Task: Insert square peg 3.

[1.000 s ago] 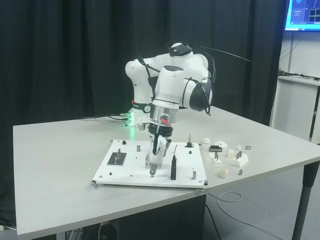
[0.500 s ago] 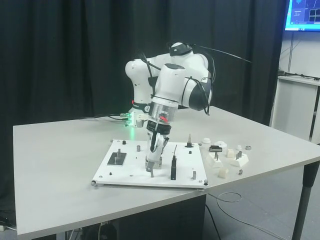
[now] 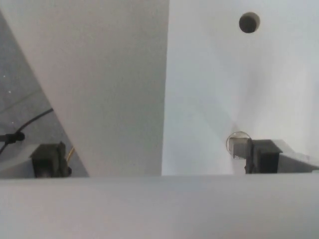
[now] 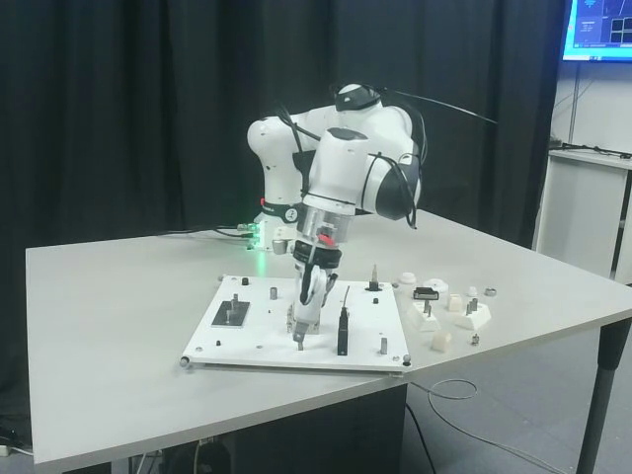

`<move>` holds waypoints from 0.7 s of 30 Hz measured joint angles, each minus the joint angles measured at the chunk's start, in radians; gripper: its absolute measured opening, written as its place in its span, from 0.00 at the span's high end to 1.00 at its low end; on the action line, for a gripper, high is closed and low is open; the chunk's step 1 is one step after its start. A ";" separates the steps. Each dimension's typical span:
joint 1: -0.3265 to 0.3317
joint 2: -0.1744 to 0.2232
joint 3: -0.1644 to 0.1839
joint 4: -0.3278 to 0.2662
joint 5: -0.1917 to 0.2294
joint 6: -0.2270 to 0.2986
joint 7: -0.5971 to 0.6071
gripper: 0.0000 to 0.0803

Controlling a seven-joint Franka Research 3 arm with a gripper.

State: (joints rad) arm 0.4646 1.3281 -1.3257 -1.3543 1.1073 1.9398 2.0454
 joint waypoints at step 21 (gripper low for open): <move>-0.007 0.011 0.010 -0.003 -0.001 0.033 0.001 0.00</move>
